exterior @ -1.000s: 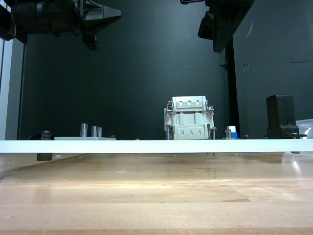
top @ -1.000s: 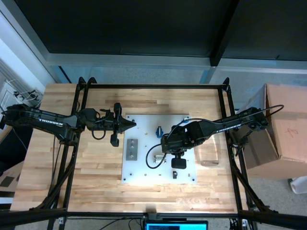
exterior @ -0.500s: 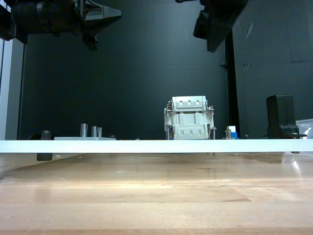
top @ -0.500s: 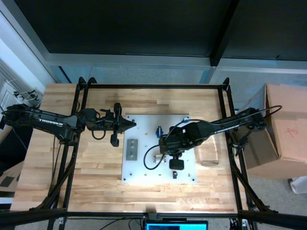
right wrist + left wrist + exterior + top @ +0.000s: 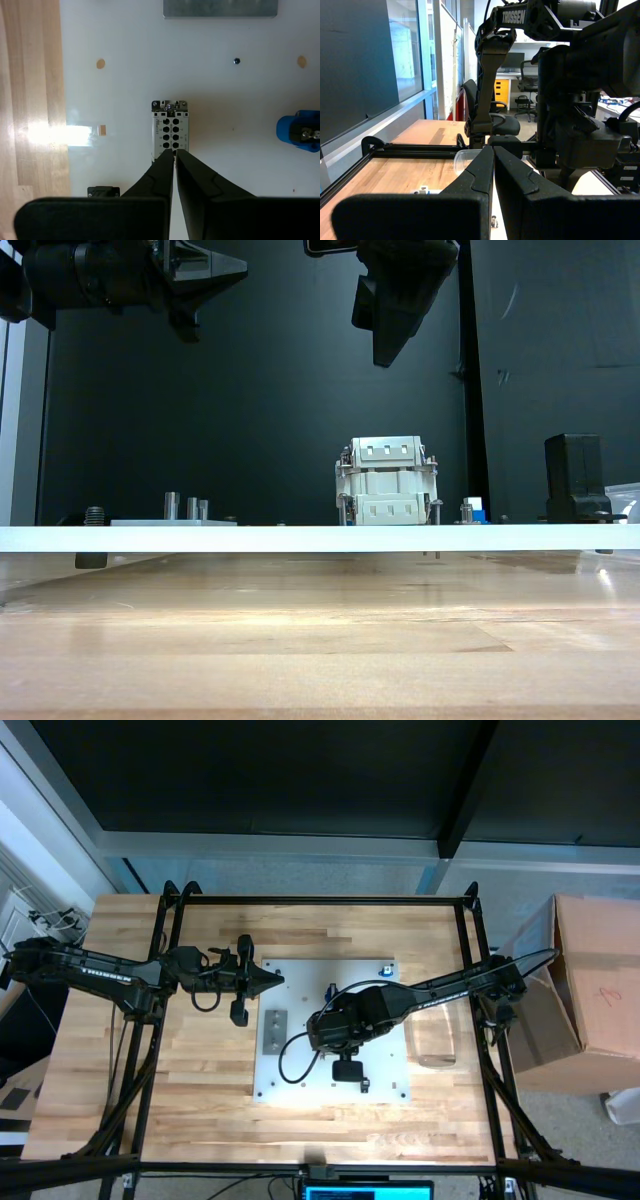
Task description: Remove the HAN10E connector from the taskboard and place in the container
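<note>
- The white taskboard [image 5: 300, 1075] lies flat on the wooden table [image 5: 200, 1120].
- A black block [image 5: 575, 477] stands near the board's near right corner.
- The HAN10E connector [image 5: 387, 485] stands upright in its seat on the board. No pincer holds it, and from table height it looks fully seated.
- The right pincer [image 5: 174, 159] hangs directly above the connector and points straight down. Its fingers are pressed together with nothing between them, and the low view shows a clear gap between the tips and the connector's top.
- A clear container [image 5: 436, 1042] sits on the table just beside the board's right edge, apart from the connector.
- A grey metal plate [image 5: 275, 1030] lies on the left part of the board.
- A blue part [image 5: 300, 131] stands on the board beyond the connector.
- The left pincer [image 5: 493, 162] is held high over the board's far left corner and points to the right. Its fingers are together and hold nothing.
</note>
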